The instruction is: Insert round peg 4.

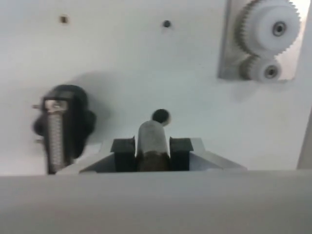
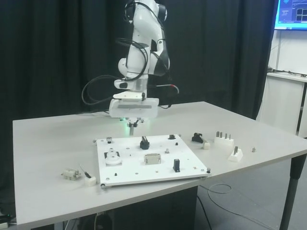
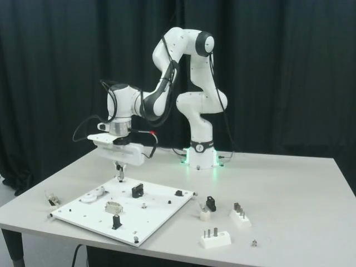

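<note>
Above the white board (image 3: 150, 219) on the grey table (image 2: 53, 143), the gripper (image 1: 152, 151) pinches the round peg (image 1: 151, 141) between its black fingers (image 1: 123, 152), long axis running down past the fingertips. The dark hole (image 1: 161, 116) lies just beyond the peg's tip; its near rim is hidden, so alignment stays uncertain.

White board (image 2: 125, 168): no lettering, number or label can be read on it.
Robot arm (image 3: 194, 105): no brand name or marking legible on its white casing.
Screen (image 2: 290, 12): lit, at the edge of the first room view; its content is too small to read.
Peg stands (image 3: 215, 239): no numbers visible.
</note>
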